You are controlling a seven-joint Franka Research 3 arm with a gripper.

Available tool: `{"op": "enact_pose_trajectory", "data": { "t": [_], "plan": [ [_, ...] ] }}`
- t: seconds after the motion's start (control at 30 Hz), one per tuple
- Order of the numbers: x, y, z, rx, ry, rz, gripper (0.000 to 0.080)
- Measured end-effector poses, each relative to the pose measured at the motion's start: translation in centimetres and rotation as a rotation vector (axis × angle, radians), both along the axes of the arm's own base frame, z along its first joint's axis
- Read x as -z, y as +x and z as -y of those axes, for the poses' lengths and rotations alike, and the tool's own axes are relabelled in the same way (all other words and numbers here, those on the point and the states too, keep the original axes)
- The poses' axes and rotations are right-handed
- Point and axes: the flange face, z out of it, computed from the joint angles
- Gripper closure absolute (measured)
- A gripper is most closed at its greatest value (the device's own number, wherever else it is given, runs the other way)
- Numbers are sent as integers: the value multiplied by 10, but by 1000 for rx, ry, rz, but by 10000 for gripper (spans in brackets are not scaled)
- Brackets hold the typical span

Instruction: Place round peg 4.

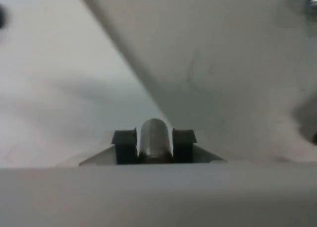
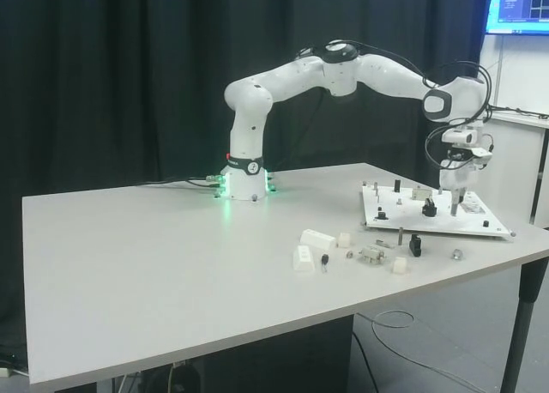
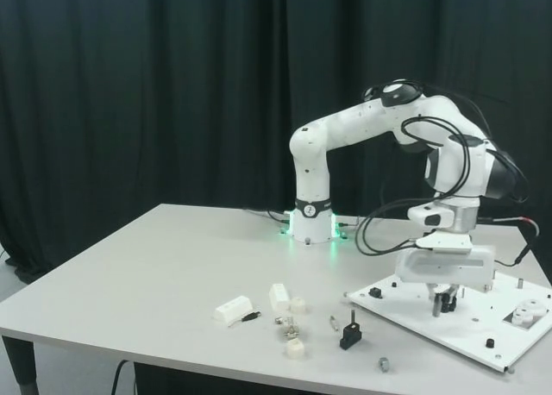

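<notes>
Black curtains are hanging all round the back, and the grey table (image 2: pixel 154 256) is carrying a white board (image 3: pixel 470 330) at its far end with a scatter of small parts lying loose near it. The white arm is reaching out over that board, and its gripper (image 1: pixel 154 143) is hanging low over the board's surface. From the wrist camera the two black fingers (image 1: pixel 125 145) are sitting closed in on a grey round peg (image 1: pixel 154 138), one on each side, so it's gripping the peg. The peg's long axis is running in line with the fingers, pointing down at the board, so I'd guess the coming move is a straight drop. Which hole it's going for, I can't tell.
</notes>
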Motion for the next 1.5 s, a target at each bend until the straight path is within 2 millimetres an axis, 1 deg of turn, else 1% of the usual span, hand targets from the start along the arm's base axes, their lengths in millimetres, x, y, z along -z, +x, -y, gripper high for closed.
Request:
{"op": "enact_pose_trajectory", "data": {
  "t": [0.4, 0.7, 0.97, 1.5],
  "plan": [
    [7, 26, 44, 17, -17, -9, 652],
    [23, 38, 65, 30, -9, -19, 652],
    [37, 43, 74, 29, 6, -31, 652],
    [61, 47, 80, 21, 5, -16, 652]
  ]
}}
